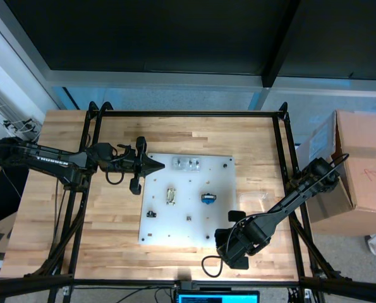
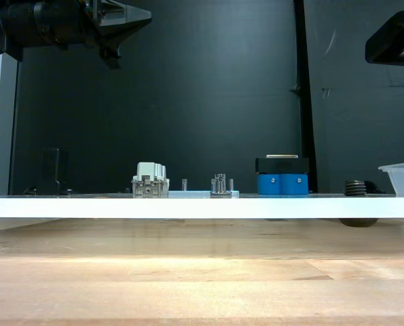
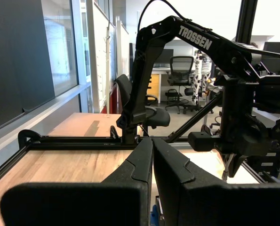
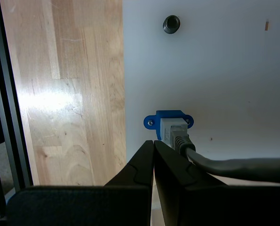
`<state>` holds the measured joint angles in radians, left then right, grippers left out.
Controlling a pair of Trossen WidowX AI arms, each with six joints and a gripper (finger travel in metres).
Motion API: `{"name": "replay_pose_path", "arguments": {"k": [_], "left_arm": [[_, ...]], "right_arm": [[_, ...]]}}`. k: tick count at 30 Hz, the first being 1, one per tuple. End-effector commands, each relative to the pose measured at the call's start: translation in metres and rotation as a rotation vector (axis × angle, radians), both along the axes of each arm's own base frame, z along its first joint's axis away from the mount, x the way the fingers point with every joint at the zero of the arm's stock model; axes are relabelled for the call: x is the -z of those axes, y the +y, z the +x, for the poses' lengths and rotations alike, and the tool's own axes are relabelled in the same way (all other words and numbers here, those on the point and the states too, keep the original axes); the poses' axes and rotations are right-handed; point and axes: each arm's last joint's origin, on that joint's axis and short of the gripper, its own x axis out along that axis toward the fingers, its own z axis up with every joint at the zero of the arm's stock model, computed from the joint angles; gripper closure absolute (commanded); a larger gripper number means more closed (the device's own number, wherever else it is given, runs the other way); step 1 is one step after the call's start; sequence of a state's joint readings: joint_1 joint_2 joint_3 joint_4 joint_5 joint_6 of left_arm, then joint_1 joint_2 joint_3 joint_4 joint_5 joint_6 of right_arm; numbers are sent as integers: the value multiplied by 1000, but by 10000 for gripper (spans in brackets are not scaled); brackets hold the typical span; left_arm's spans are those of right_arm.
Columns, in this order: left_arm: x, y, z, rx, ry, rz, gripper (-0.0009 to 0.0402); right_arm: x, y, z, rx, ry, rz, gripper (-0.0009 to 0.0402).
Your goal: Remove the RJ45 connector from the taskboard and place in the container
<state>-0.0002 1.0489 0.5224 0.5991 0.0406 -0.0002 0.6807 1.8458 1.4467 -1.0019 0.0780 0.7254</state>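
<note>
The RJ45 connector (image 4: 173, 131) is a grey plug with a dark cable, and it sits in its blue mount (image 4: 168, 115) on the white taskboard (image 4: 215, 70). From above, that mount (image 1: 208, 198) lies right of the board's middle. My right gripper (image 4: 154, 142) hangs high over the board's near right corner (image 1: 227, 242), shut on nothing and well clear of the plug. At the board's left edge my left gripper (image 1: 161, 166) is raised and points right. It is shut and empty (image 3: 152, 140). The clear container (image 1: 260, 202) stands just right of the board.
A grey socket block (image 1: 170, 196) and a clear block (image 1: 186, 164) stand on the board. A black ribbed knob (image 1: 236, 216) sits by the board's right edge. A cardboard box (image 1: 358, 170) is off the table's right side. A black frame (image 1: 188, 114) borders the table.
</note>
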Motion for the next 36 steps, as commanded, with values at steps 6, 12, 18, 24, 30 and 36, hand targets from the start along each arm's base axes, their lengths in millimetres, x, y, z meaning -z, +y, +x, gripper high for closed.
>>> {"name": "replay_pose_path", "arguments": {"k": [6,12,18,24,30,36], "left_arm": [[0,0,0,0,0,0,393],[0,0,0,0,0,0,393],[0,0,0,0,0,0,393],[0,0,0,0,0,0,393],[0,0,0,0,0,0,393],[0,0,0,0,0,0,393]], "right_arm": [[-1,0,0,0,0,1,393],[-5,0,-2,-6,6,28,393],[-30,-4,-7,3,-28,61,393],[-49,-12,-17,49,-25,80,393],[-54,-18,-22,71,-24,54,391],[-54,-19,-21,88,-53,19,352]]}}
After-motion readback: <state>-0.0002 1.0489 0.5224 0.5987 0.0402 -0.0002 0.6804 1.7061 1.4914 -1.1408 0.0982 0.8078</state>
